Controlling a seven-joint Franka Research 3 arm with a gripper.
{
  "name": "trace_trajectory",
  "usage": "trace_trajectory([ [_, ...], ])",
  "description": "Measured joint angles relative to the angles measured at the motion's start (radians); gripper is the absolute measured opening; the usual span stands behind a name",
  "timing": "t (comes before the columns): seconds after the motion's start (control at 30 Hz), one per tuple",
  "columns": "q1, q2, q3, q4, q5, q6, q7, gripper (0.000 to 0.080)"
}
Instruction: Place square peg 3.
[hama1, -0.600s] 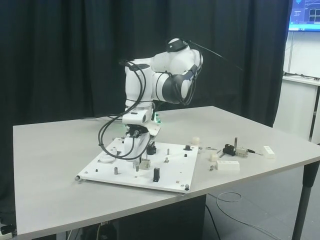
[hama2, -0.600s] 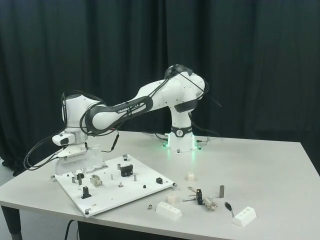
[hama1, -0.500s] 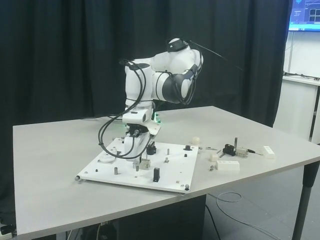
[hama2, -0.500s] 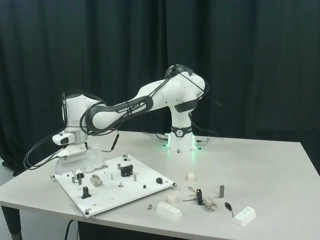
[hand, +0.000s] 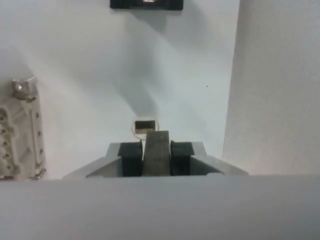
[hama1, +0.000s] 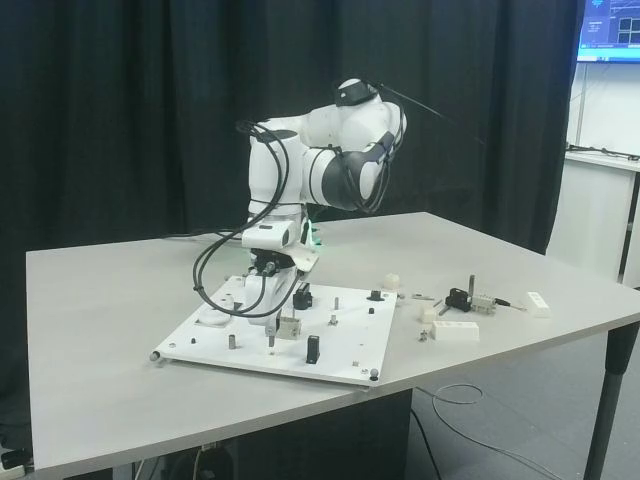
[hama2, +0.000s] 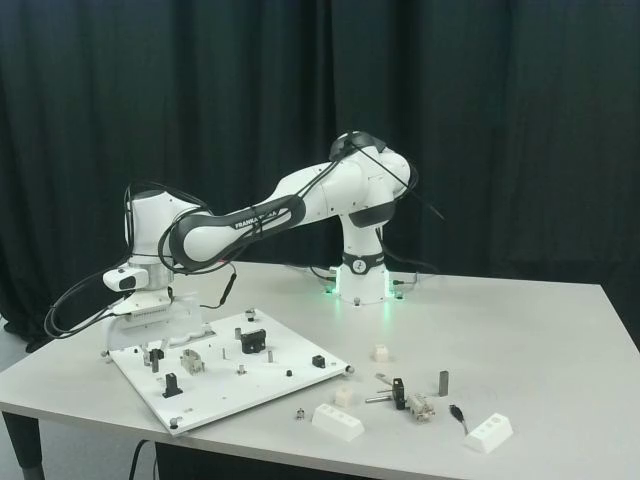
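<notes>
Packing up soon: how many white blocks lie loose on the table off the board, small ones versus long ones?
small white blocks: 2
long white blocks: 2
Total: 4

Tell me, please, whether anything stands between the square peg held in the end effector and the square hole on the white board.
Nothing visible does. In the wrist view the square peg, clamped in the end effector, hangs just short of the square hole, with only bare white board between them. The grey connector sits well aside.

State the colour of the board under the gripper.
White; the board shows best in the second room view.
</notes>
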Motion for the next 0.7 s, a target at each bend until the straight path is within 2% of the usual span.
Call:
trace_trajectory([
  [0.7,0.003,0.001,0.005,-0.002,0.009,0.019,-0.006,0.0114],
])
